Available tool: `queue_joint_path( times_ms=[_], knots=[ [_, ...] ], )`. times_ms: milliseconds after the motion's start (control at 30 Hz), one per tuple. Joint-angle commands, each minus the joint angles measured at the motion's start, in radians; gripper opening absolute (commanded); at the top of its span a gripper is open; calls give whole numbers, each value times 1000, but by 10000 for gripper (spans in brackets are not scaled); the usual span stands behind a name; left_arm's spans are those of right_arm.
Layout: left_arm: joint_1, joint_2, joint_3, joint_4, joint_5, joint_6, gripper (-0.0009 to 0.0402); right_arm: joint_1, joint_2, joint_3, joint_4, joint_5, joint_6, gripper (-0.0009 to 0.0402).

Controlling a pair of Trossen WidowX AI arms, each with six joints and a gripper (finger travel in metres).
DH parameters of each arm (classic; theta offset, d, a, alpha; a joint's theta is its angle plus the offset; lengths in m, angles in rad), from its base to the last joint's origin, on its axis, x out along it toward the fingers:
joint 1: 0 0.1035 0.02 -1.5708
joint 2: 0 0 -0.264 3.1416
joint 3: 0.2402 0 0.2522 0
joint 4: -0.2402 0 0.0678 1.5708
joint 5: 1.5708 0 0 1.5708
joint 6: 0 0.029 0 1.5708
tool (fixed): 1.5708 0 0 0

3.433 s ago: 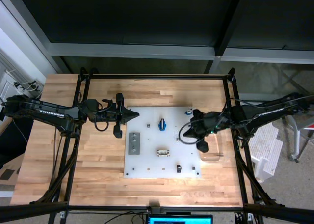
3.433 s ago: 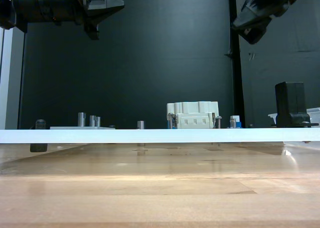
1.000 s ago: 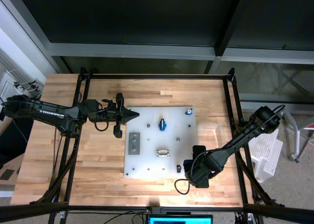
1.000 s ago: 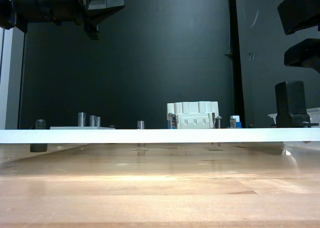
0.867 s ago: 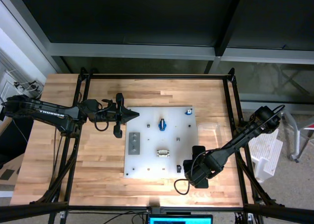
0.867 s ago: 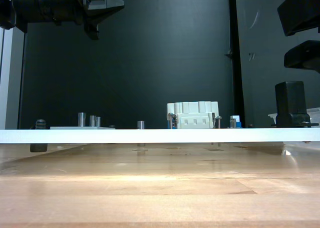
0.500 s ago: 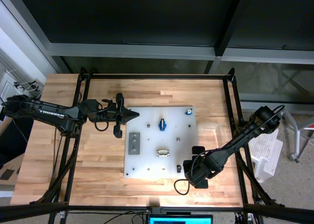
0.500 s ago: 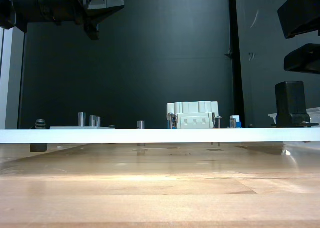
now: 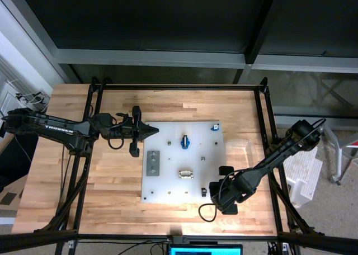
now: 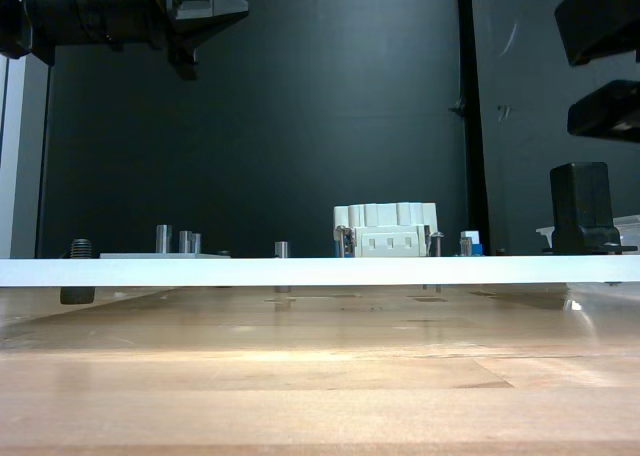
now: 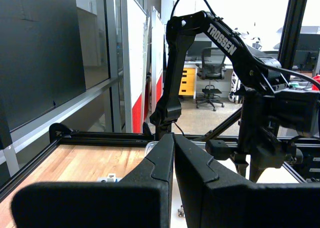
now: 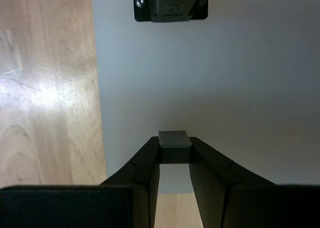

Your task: Remove the 16mm bar from the taskboard and place in the container

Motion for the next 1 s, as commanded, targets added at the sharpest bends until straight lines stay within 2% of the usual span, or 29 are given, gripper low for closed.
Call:
queue_joint_path(
  times_ms=[33, 500, 567, 733, 900, 1000],
  knots=[
    [0, 0, 0, 0, 0, 0, 0, 0, -24, 1, 4, 0, 4, 4],
    [0, 0, 0, 0, 0, 0, 0, -14, -176, 1, -23, 2, 5, 3],
    [0, 0, 0, 0, 0, 0, 0, -22, -203, 1, -50, 12, 14, 0],
    [0, 0, 0, 0, 0, 0, 0, -37, -273, -2, -124, 100, 48, 0],
    [0, 0, 0, 0, 0, 0, 0, -46, -341, -11, -216, 201, 158, 0],
    [0, 0, 0, 0, 0, 0, 0, -46, -379, -34, -247, 225, 210, 0]
  ],
)
